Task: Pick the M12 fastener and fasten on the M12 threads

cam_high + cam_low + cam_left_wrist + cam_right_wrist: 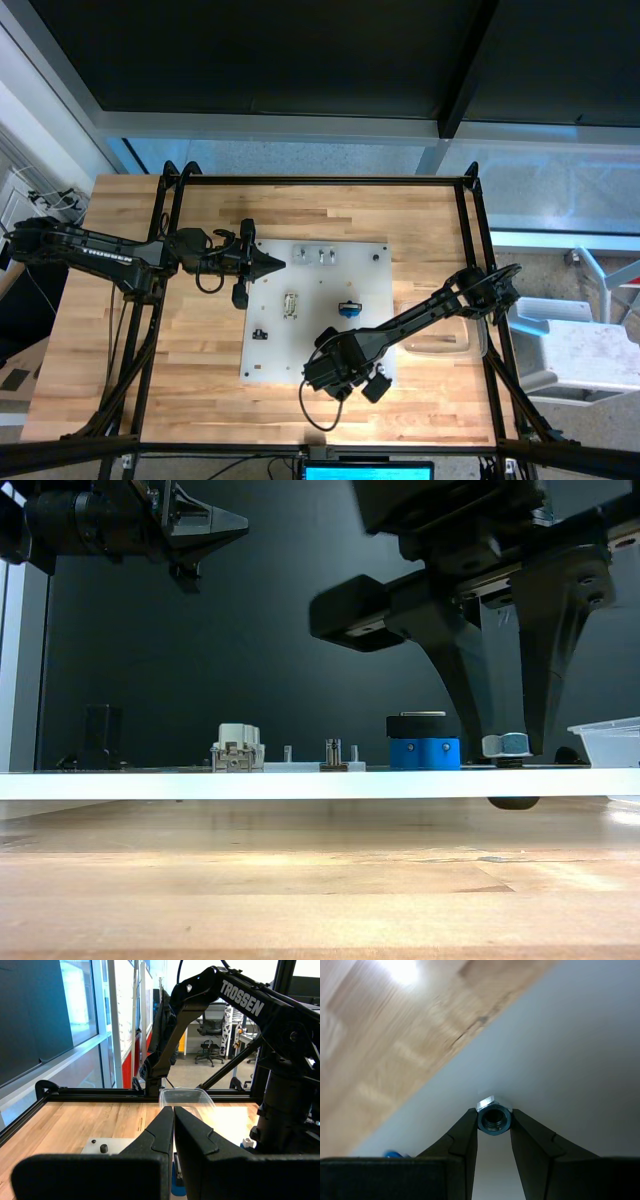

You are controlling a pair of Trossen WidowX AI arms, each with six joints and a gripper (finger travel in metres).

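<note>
Right wrist view: nut point(494, 1119) between right hand's point(493, 1116) clamped tips over board point(570, 1060); closed left hand point(274, 265) aloft

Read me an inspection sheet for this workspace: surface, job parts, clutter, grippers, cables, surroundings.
Surface: wooden table carrying a white board.
Job's things: silver nut clamped in the right gripper, low over the dark stud; threaded on or not, cannot tell.
Clutter: blue connector, clear tray, grey connector.
Grippers: right gripper shut on the nut at the board's near right edge; left gripper shut, raised over the board's far left.
Cables: black loop by the right wrist.
Surroundings: windows, office chair.
</note>
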